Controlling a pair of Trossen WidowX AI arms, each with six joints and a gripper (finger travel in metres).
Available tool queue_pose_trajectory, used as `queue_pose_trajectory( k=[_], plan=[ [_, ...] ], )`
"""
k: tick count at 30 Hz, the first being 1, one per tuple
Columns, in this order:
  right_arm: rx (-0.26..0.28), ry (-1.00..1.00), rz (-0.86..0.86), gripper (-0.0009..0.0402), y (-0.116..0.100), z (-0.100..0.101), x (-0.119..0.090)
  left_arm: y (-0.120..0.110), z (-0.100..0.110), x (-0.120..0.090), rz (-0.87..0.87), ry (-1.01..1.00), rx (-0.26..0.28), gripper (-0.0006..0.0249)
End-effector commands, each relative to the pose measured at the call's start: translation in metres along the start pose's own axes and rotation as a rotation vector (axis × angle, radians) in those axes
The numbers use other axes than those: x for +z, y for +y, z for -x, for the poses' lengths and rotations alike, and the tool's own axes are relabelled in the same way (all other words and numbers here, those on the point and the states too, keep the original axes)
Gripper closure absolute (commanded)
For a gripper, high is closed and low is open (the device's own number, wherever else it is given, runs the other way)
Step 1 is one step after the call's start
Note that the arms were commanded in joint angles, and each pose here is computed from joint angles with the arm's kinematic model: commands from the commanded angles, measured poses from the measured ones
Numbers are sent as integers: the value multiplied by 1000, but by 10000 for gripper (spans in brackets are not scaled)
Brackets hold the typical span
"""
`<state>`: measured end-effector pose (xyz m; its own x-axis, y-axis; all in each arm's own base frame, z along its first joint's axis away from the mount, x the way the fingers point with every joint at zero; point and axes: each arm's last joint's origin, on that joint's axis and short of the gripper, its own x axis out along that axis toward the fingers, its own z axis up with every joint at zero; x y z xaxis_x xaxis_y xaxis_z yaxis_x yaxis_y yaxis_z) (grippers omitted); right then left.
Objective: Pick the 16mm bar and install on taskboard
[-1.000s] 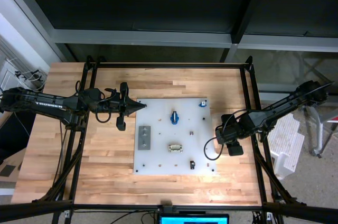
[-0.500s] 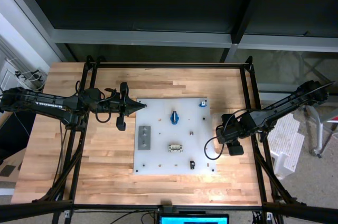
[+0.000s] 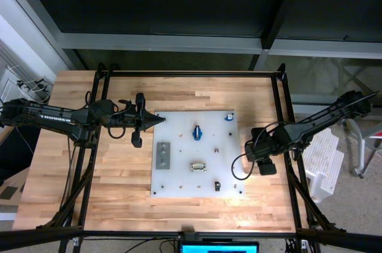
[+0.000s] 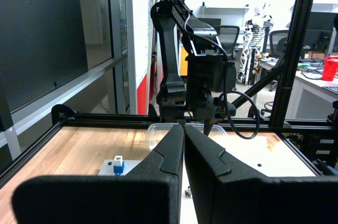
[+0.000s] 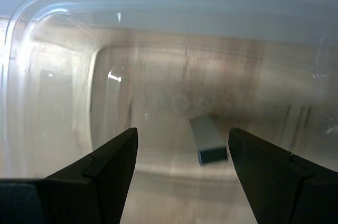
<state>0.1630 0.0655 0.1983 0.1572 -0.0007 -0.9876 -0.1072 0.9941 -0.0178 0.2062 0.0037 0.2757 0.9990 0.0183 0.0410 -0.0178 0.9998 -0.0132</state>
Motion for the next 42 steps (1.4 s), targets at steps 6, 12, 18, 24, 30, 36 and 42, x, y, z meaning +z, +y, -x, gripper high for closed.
queue_pose_trajectory(
  k=[6, 12, 18, 24, 30, 36, 42],
  plan=[
    [-2, 1, -1, 153, -4, 17, -9, 0, 0, 0, 0, 0, 0, 243],
    [-5, 8, -4, 153, -6, 30, -13, 0, 0, 0, 0, 0, 0, 243],
    [-34, 20, -2, 153, -9, 42, -20, 0, 0, 0, 0, -1, 0, 243],
    [-31, 11, -2, 153, -10, 47, -22, 0, 0, 0, 0, 0, 0, 243],
    [-33, 10, 4, 153, -10, 47, -22, 0, 0, 0, 0, 0, 0, 243],
    [-34, 14, 82, 153, -10, 45, -21, 0, 0, 0, 0, 0, 0, 243],
    [-28, -11, 114, 153, -8, 42, -16, 0, 0, 0, 0, 0, 0, 243]
  ],
)
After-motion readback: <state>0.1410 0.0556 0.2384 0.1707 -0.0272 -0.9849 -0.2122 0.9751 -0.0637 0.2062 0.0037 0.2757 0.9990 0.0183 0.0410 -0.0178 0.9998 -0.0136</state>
